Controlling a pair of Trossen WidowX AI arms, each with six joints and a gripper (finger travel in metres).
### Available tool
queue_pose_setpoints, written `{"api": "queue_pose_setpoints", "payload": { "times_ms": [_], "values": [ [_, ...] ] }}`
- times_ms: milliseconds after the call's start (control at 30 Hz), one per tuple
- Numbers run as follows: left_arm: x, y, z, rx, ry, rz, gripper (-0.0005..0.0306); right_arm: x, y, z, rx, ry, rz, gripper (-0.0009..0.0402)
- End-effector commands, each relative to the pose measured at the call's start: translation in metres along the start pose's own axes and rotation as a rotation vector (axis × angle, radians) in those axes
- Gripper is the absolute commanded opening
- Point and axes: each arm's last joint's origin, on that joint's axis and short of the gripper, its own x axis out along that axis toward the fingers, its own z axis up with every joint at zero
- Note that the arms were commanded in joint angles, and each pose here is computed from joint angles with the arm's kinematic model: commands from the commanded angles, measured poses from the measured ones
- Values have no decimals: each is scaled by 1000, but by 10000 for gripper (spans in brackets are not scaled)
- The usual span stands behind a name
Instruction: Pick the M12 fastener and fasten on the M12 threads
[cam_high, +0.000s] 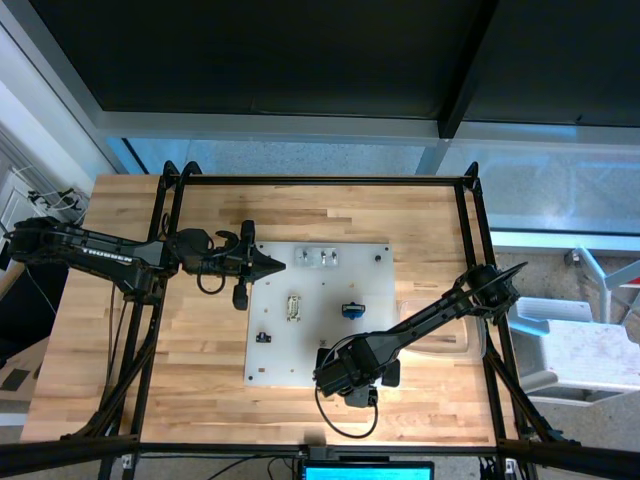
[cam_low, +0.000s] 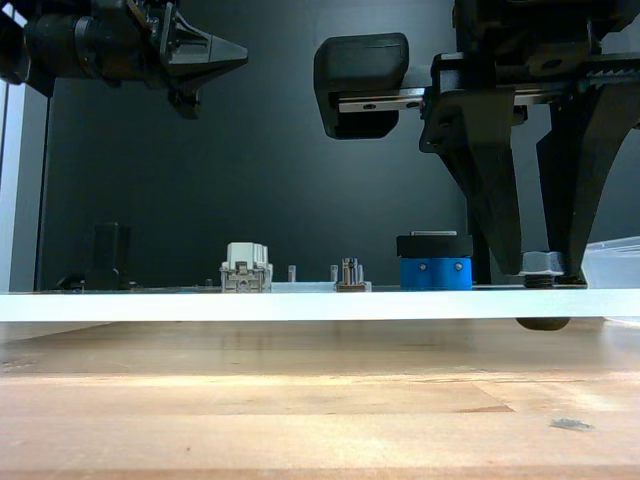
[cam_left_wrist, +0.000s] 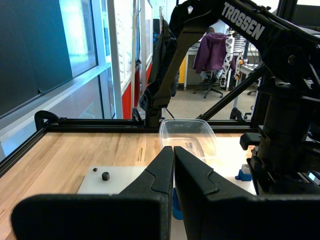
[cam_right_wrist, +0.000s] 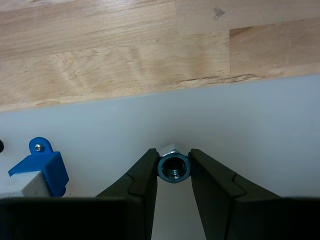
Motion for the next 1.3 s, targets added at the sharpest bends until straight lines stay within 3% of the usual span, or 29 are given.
{"api": "queue_pose_setpoints", "payload": {
  "times_ms": [33,733,1033,1300],
  "values": [
    [0,0,0,0,0,0,0,0,0,0,4,1,2,20],
    [0,0,0,0,0,0,0,1,0,0,24,1,2,20],
    [0,0,0,0,0,0,0,1,0,-1,256,0,-1,20],
    [0,0,0,0,0,0,0,1,0,-1,601,0,-1,20]
  ]
}}
